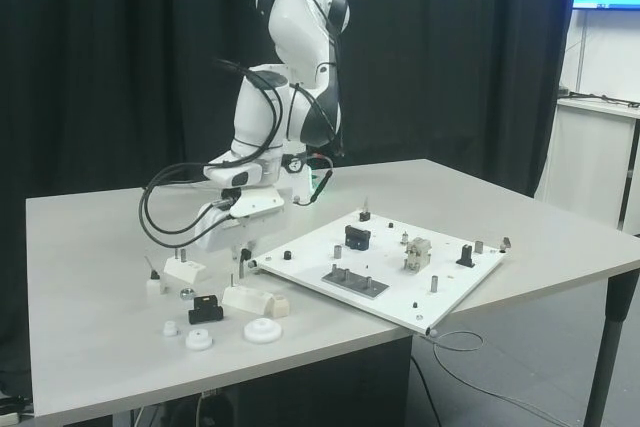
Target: Insert round peg 2.
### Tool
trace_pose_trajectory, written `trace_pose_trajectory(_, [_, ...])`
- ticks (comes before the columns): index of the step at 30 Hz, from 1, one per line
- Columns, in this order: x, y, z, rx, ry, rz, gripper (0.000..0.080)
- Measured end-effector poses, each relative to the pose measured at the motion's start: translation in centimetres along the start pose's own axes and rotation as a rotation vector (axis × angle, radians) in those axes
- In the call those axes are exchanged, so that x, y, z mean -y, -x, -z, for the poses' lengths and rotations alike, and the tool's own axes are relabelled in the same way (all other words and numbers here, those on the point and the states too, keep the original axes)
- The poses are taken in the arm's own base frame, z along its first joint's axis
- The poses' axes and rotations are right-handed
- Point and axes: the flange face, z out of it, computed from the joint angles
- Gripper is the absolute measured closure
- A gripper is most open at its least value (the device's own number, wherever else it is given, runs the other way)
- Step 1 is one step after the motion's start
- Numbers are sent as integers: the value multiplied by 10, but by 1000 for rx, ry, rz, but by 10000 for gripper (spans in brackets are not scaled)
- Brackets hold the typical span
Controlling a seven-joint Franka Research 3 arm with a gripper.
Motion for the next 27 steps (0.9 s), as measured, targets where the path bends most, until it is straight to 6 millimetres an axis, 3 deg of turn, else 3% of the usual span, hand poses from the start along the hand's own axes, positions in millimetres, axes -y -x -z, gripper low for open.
trace_pose_trajectory(27, [9, 1, 8, -2, 7, 12, 734])
